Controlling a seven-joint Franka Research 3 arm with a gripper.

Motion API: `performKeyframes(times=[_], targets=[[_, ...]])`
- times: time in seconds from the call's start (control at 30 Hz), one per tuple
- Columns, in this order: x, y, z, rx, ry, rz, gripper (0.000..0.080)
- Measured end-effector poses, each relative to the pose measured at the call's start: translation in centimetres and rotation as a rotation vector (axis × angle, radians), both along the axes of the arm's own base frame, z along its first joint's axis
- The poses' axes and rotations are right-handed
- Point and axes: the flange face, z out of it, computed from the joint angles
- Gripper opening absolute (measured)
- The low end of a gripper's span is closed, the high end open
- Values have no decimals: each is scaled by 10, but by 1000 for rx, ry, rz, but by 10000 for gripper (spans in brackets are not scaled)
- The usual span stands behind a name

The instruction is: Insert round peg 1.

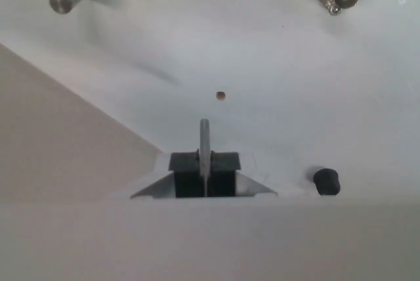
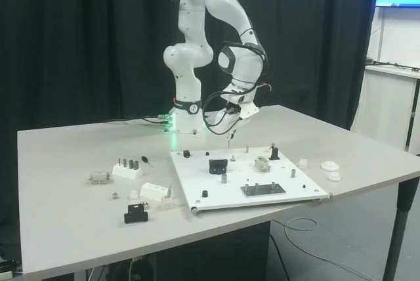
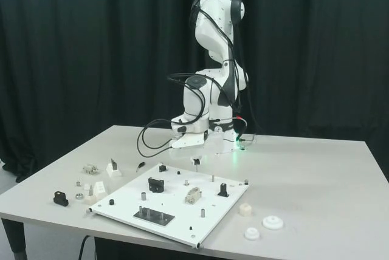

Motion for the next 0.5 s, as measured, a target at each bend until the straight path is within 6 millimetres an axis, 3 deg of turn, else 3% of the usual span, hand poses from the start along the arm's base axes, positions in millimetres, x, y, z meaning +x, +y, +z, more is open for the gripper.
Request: performKeyframes(times=[0.5], targets=[[2,-1,-11,-10,-5,-1,29]])
